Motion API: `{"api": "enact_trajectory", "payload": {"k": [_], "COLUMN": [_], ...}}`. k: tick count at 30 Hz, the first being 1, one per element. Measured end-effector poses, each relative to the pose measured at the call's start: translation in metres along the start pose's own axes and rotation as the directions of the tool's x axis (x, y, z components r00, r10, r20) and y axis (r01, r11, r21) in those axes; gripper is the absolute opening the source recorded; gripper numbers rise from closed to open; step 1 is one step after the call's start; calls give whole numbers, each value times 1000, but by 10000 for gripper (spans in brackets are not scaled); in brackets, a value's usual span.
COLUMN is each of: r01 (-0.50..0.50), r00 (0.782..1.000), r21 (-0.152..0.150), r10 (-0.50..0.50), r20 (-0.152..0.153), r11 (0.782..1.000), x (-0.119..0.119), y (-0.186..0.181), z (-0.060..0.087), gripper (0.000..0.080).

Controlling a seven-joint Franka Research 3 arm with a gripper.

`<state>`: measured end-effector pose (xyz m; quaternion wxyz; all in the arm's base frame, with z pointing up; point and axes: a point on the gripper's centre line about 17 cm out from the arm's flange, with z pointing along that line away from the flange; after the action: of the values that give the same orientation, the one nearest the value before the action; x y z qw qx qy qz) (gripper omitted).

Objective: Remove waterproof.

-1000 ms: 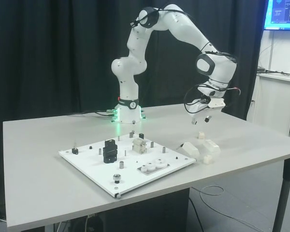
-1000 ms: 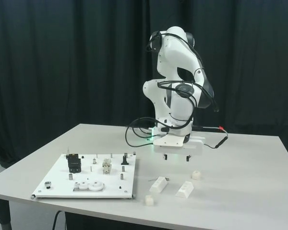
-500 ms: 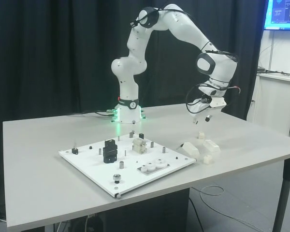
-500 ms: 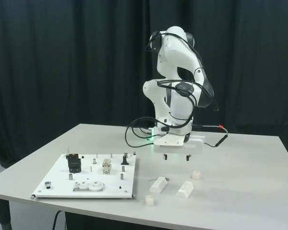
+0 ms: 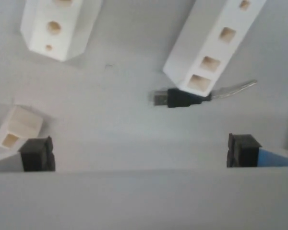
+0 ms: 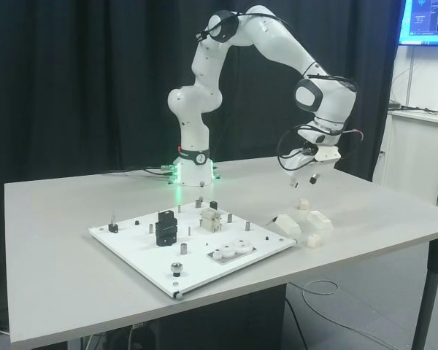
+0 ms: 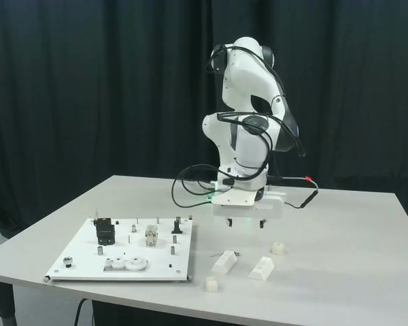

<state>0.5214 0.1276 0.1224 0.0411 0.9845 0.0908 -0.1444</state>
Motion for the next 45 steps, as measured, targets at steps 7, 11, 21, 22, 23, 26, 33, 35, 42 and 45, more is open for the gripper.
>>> {"api": "enact_trajectory", "payload": {"k": [7, 11, 21, 22, 23, 26, 33, 35, 42, 45], "r01": [15, 26, 58, 55, 52, 47, 56, 55, 47, 41], "r00": [1000, 1000, 998, 998, 998, 998, 997, 998, 999, 999], "r21": [-12, -25, -36, -35, -34, -30, -11, -5, 8, 9], "r10": [-15, -26, -57, -54, -51, -45, -55, -55, -47, -41], "r20": [-5, 0, 26, 28, 29, 36, 46, 43, 12, -5], "r11": [1000, 999, 998, 998, 998, 998, 998, 998, 999, 999], "x": [3, 2, -10, -11, -13, -20, -38, -42, -53, -57], "y": [26, 47, 101, 106, 112, 127, 161, 170, 201, 215], "z": [-2, -2, 2, 3, 3, 6, 13, 15, 24, 27], "gripper": [800, 800, 800, 800, 800, 800, 800, 800, 800, 800]}}
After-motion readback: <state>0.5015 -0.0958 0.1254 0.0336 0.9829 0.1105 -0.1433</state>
